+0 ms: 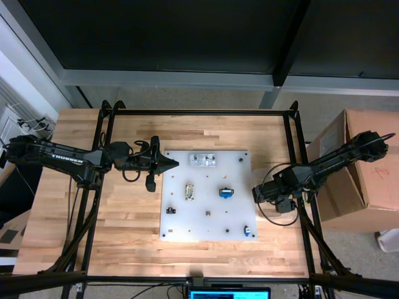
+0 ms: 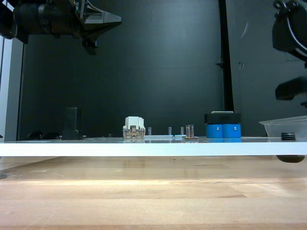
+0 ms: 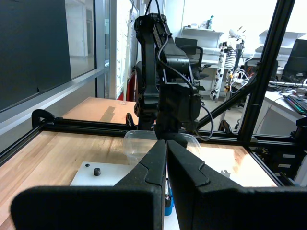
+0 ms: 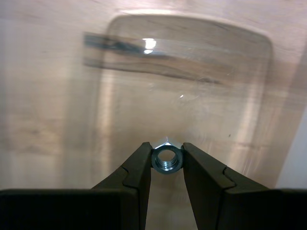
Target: Pick the M12 nut and place it on its threads and fasten
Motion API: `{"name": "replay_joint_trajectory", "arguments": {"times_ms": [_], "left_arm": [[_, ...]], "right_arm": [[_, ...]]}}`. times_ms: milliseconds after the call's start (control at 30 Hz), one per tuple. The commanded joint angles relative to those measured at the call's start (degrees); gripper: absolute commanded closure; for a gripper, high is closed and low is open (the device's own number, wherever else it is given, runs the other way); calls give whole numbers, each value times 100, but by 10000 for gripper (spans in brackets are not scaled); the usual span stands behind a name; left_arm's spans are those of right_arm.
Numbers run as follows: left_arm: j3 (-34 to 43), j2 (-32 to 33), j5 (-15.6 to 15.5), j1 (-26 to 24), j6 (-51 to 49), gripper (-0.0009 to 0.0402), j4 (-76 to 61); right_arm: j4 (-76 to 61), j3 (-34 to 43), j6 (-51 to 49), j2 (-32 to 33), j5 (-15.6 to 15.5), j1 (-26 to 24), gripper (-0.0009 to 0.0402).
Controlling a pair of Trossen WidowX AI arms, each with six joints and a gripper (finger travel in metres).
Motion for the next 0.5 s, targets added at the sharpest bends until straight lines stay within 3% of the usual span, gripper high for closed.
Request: {"name": "replay_joint_trajectory", "arguments": {"times_ms": [33, 367, 500], "left_arm": [[0, 0, 0, 2, 0, 393, 2], [0, 0, 2, 2, 0, 393, 2], [2, 0, 0, 0, 0, 393, 2]], "right_arm": [[-393, 380, 181, 11, -59, 22, 366], [-1056, 1725, 1954, 660, -59, 295, 368], [-1128, 2308, 2096, 1169, -52, 575, 369]]}}
